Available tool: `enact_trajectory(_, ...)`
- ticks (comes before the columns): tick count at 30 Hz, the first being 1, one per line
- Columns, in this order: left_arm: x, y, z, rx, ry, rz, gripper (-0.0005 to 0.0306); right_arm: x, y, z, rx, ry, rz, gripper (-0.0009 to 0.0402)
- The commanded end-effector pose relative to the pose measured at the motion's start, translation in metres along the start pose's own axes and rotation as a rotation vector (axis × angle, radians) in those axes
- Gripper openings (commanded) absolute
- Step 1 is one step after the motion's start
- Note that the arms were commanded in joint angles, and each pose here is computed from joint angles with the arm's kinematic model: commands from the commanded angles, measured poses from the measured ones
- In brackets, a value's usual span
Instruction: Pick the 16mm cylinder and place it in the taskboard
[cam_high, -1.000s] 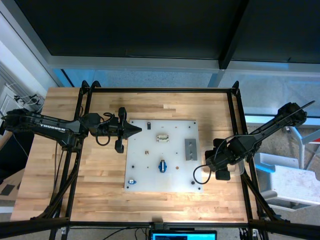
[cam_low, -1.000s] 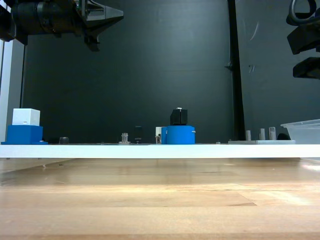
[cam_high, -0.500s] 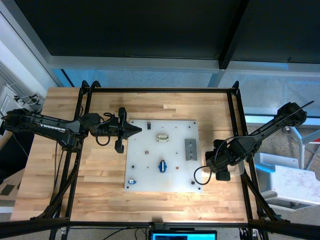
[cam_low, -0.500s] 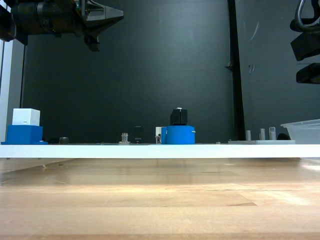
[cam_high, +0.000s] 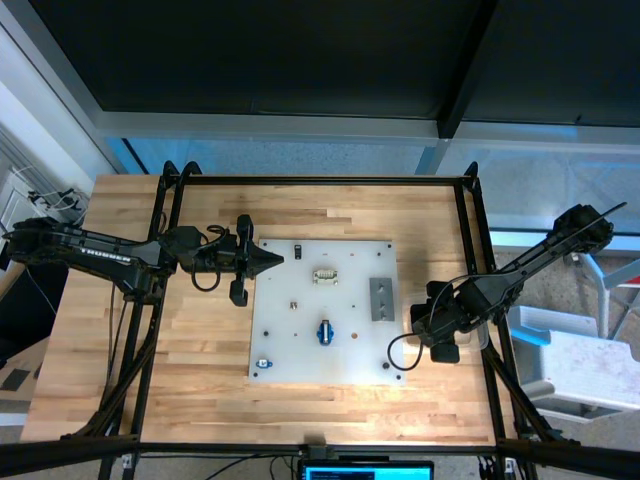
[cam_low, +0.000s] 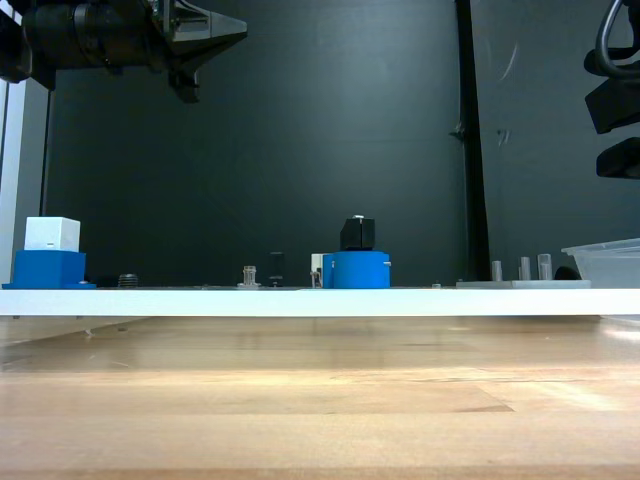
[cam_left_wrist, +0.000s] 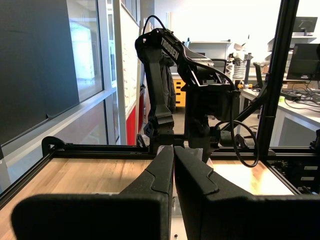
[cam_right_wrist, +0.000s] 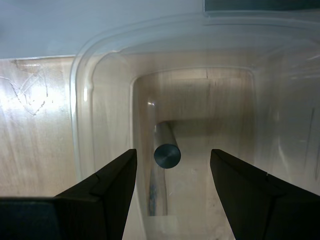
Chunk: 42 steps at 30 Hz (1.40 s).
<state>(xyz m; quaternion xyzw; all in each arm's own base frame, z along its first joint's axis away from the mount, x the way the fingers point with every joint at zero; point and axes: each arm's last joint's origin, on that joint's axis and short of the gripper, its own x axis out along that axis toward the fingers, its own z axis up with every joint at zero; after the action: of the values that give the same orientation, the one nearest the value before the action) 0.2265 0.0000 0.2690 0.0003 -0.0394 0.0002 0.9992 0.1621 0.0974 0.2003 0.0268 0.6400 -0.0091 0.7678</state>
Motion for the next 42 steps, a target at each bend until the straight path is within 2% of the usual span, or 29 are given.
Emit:
enact_trajectory(1,0.000,0.000,0.000,0.000,0.000,0.000,0.0000,0.002,0.001,0.001,-0.003,0.002,-0.001,0.0204)
enact_trajectory(20,0.000,0.000,0.000,0.000,0.000,0.000,0.0000,0.008,0.002,-0.001,-0.007,0.007,-0.003,0.0204)
enact_trajectory(27,0.000,0.000,0.000,0.000,0.000,0.000,0.0000,0.015,0.003,-0.001,-0.004,-0.005,0.011,0.0204)
enact_trajectory(29,0.000,0.000,0.000,0.000,0.000,0.000,0.0000,0.017,0.003,-0.002,-0.001,0.003,0.023,0.0204)
enact_trajectory(42,0.000,0.000,0.000,0.000,0.000,0.000,0.0000,0.019,0.003,-0.003,-0.002,0.004,0.020,0.0200)
